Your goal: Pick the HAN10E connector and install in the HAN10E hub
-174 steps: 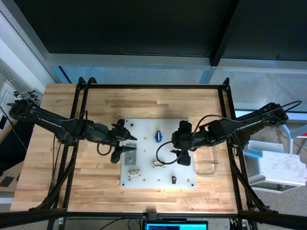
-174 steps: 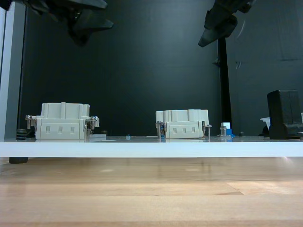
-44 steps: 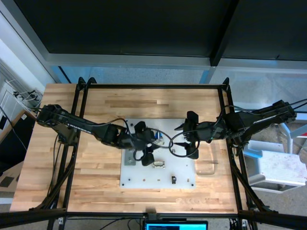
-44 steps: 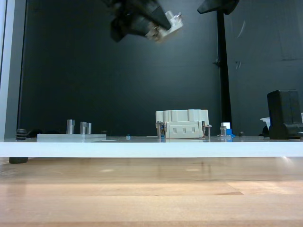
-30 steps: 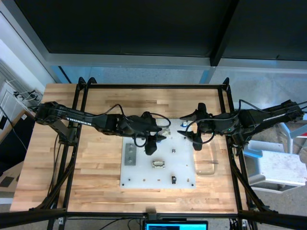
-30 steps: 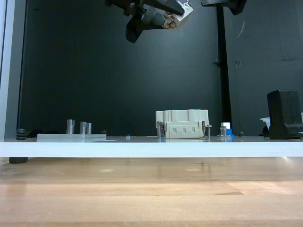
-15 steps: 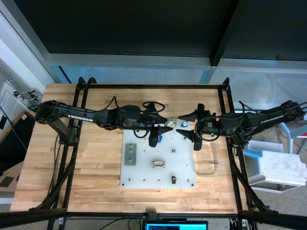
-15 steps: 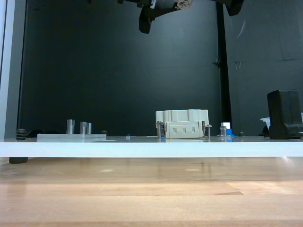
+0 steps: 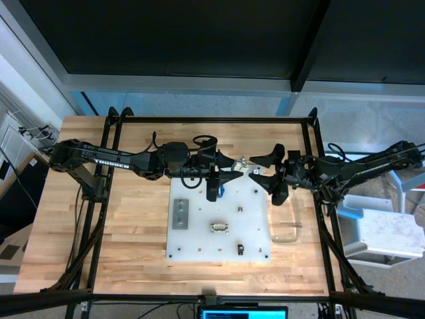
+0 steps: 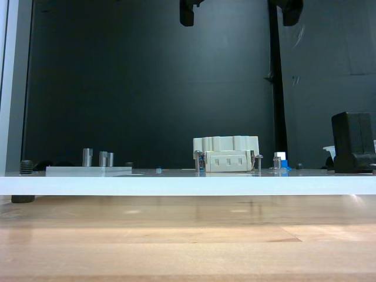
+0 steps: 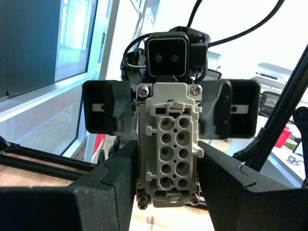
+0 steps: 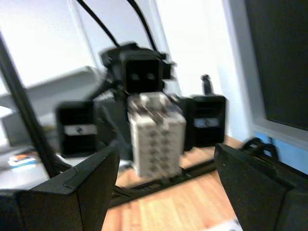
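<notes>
Clamped on the HAN10E connector [image 11: 168,154], the left gripper [image 11: 167,185] holds it in the air above the far edge of the white task board [image 9: 199,249], contact holes facing its own camera. The right gripper [image 9: 252,170] sits just opposite, fingers spread apart and pointed at the connector, not touching it.

The board lies on a wooden table [image 9: 119,219] of butcher-block planks, ringed by a black frame [image 9: 212,120]. A dark wall panel [image 9: 179,40] fills the far side, and the left wrist view shows a bright window [image 11: 72,43] behind the arms. On the board the HAN10E hub [image 9: 219,228] sits near the middle, with the grey metal block [image 9: 180,214] to its left.

Almost six seconds ago the connector stood on the board's near left part, just in front of the grey block, and both grippers hung over the board's middle. Half a second ago the low view showed the connector at its top edge; now only black gripper tips show there. The hub has not moved.
</notes>
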Tool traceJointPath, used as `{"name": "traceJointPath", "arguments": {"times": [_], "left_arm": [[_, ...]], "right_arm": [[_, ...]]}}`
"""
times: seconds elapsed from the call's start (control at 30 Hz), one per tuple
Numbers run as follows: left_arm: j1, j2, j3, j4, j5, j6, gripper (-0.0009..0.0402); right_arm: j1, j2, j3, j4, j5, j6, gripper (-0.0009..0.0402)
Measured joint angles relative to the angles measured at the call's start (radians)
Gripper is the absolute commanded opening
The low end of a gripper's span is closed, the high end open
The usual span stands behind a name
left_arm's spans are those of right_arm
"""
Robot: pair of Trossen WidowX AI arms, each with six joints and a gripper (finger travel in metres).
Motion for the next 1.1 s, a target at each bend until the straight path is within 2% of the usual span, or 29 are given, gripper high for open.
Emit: {"name": "traceJointPath", "arguments": {"times": [0.13, 0.23, 0.3, 0.67, 0.83, 1.1], "left_arm": [[0.0, 0.0, 0.0, 0.001, 0.005, 0.0, 0.0035], [0.0, 0.0, -0.001, 0.016, 0.019, 0.0, 0.0035], [0.0, 0.0, -0.001, 0.028, 0.021, 0.0, 0.0035], [0.001, 0.0, -0.003, 0.031, 0.023, -0.002, 0.0035], [0.001, 0.001, -0.004, 0.031, 0.034, -0.003, 0.0035], [0.001, 0.0, -0.005, 0.029, 0.04, -0.004, 0.0035]], "right_arm": [[-0.046, 0.026, 0.006, 0.026, -0.072, 0.025, 0.0275], [-0.087, 0.049, 0.011, 0.054, -0.145, 0.05, 0.0275], [-0.101, 0.064, 0.011, 0.081, -0.175, 0.058, 0.0275], [-0.113, 0.121, 0.012, 0.156, -0.23, 0.067, 0.0275], [-0.114, 0.121, 0.013, 0.178, -0.234, 0.059, 0.0271], [-0.116, 0.121, 0.013, 0.179, -0.238, 0.05, 0.0214]]}}
